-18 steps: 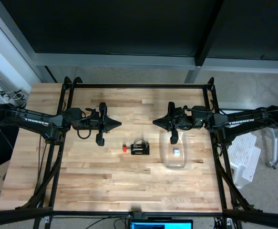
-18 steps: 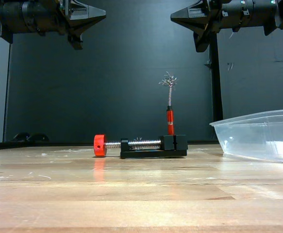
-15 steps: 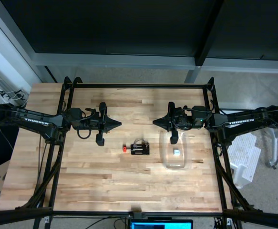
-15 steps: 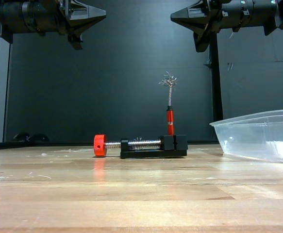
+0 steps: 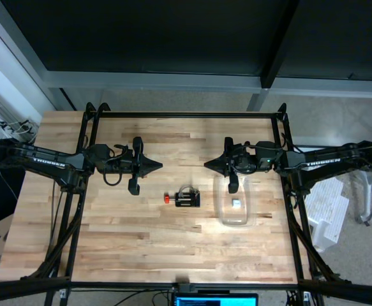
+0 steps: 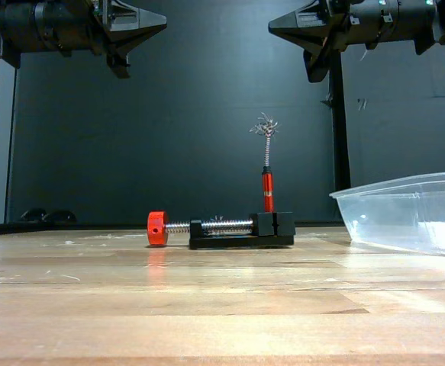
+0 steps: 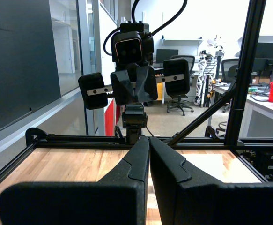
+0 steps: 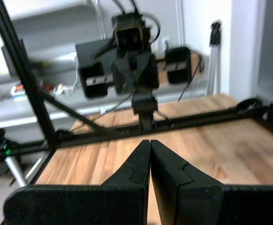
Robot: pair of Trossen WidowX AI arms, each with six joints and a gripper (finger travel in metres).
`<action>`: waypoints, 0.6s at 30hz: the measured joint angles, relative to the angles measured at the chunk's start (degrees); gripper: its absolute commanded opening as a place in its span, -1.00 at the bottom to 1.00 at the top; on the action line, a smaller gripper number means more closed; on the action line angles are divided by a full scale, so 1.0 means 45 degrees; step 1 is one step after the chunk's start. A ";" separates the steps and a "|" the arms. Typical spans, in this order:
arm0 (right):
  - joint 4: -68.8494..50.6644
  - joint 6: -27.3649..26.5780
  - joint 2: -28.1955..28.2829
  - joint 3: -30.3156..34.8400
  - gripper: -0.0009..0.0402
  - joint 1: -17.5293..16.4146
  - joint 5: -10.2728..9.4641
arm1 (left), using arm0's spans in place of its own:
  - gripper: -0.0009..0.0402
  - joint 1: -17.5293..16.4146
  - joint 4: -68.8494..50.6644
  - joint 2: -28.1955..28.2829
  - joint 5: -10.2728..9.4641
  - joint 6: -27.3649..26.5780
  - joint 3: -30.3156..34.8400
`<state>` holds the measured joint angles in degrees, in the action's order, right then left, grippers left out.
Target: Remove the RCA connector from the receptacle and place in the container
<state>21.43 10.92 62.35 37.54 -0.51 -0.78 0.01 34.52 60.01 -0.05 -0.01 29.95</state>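
Two-arm rig over a wooden desk (image 5: 141, 236). The receptacle (image 5: 187, 199), a small black block with a red knob (image 6: 156, 228) on a threaded rod, lies flat near the desk's middle.

The RCA connector (image 6: 268, 191) stands upright in the end of the receptacle opposite the knob. Its red sleeve rises from the block and carries a thin coiled wire (image 6: 266, 149) with a frayed tip.

The container (image 5: 237, 224) sits on the desk just to the right of the receptacle, apart from it, and holds a small pale cube (image 5: 236, 203).

The left end effector (image 5: 160, 166) hangs high above and to the left of the receptacle. Its fingers are pressed together and hold nothing.

The right end effector (image 5: 206, 164) hangs at like height above and to the right of the receptacle. It too is closed and empty. The two tips face each other.
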 measured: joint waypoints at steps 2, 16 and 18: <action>-0.1438 -0.0049 0.0000 0.0525 -0.96 -0.0170 -0.0053 | -0.96 0.0000 0.0005 0.0000 0.0005 0.0000 -0.0005; -1.0608 -0.0826 0.1321 0.4595 -0.96 -0.1360 0.0767 | -0.96 0.0000 0.0005 0.0000 0.0005 0.0000 0.0000; -1.1594 -0.1020 0.1836 0.5187 -0.96 -0.1511 0.1001 | -0.96 0.0000 0.0005 0.0000 0.0005 -0.0005 0.0000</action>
<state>-30.74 6.33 70.61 60.88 -7.31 3.73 0.01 34.54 60.01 -0.03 -0.03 29.95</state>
